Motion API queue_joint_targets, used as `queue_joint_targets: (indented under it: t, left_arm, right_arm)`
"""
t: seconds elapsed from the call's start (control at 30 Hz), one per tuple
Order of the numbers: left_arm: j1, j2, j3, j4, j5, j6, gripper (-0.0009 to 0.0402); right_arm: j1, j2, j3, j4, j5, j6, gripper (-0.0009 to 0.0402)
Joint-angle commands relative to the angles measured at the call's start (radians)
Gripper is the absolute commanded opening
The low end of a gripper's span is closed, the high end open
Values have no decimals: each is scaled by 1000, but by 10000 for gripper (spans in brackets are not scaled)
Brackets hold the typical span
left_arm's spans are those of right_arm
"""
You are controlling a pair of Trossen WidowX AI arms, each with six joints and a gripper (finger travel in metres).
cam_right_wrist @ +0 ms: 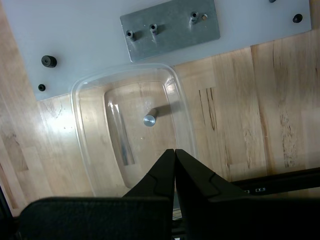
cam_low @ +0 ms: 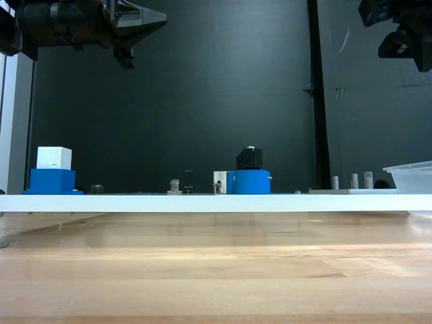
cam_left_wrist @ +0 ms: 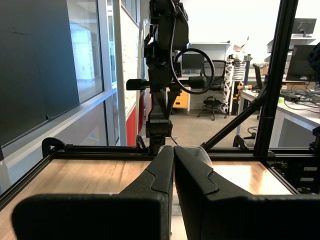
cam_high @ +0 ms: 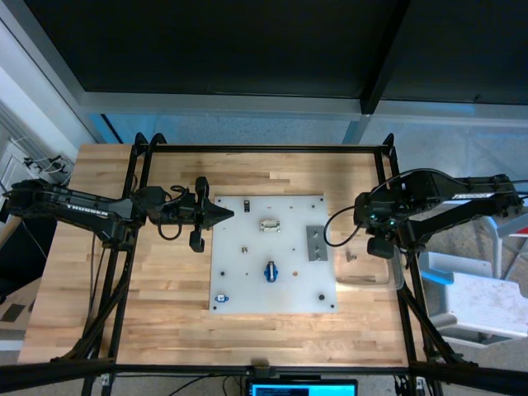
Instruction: Pick the 16mm cylinder and place it in the taskboard
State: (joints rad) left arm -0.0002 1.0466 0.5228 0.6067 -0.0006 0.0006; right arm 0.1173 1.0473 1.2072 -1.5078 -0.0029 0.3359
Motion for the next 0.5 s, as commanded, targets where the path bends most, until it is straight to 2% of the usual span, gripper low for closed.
queue_joint_targets:
  t: [0.03, 0.2, 0.33, 0.5]
  left_arm:
    - [0, 0, 0, 0, 0, 0, 0]
    - [0, 0, 0, 0, 0, 0, 0]
    - [0, 0, 0, 0, 1, 0, 0]
    - [0, 0, 0, 0, 0, 0, 0]
  right_arm:
    - [5, 1, -1, -2, 2, -2, 0]
    - [14, 5, -6, -3, 4, 0, 0]
    - [44, 14, -9, -3, 13, 0, 0]
    - [88, 23, -10, -3, 40, 0, 5]
